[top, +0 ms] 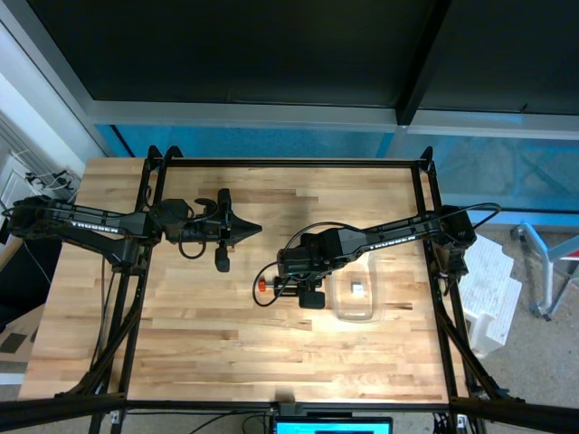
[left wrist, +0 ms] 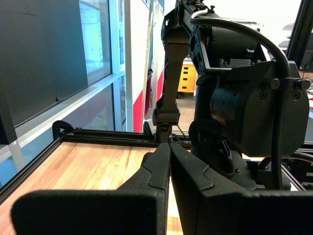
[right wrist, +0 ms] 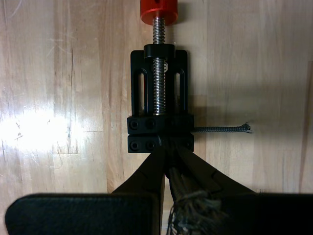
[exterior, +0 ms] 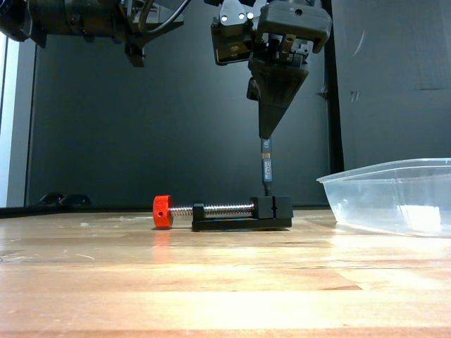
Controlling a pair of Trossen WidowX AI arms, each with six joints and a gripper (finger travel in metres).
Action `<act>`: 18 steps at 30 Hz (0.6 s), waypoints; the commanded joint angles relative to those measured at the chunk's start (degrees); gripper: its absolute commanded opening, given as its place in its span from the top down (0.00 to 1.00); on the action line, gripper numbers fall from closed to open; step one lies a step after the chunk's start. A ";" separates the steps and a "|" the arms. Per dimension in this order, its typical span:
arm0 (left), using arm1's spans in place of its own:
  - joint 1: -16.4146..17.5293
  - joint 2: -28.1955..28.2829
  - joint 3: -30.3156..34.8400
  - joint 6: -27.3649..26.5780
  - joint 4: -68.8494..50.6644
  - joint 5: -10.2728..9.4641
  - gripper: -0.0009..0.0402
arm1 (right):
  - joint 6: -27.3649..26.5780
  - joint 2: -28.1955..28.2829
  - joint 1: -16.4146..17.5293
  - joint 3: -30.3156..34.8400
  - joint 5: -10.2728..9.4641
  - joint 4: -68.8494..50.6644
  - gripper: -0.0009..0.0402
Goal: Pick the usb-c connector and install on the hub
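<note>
The step in hand looks like the insertion itself: the right gripper (exterior: 265, 134) hangs directly over the hub (exterior: 239, 215), its fingers pinching the top of the usb-c connector (exterior: 266, 167), which stands upright as a thin dark strip with its lower end at the top of the hub's black block, at the end away from the orange-red cap (exterior: 163, 211). Whether the tip is already in its slot or only touching the surface cannot be told from the low view. In the right wrist view the fingers close over the block's edge and hide the joint, with a short braided cord (right wrist: 220, 129) lying on the desk (exterior: 211, 282) just beside the block. The next move, as I judge it, calls for a straight downward press with the plug kept vertical (any tilt could jam it or tip the small hub), and then a release once it is seated. The left gripper (top: 244, 229) hangs above the desk well apart from the hub, with its fingers pressed together and holding nothing. A clear plastic tray (exterior: 366, 201) sits on the desk near the hub, on the right arm's side, and holds one small pale square piece (top: 358, 287).
</note>
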 commanded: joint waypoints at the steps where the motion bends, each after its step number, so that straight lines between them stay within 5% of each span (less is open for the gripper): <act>1: 0.02 0.00 0.02 0.02 0.02 0.02 0.98 | 0.04 0.00 0.02 -0.26 -0.04 0.22 0.98; 18: 0.02 0.00 0.02 0.02 0.00 0.02 0.98 | 0.00 0.00 0.02 -1.60 -0.63 1.31 0.98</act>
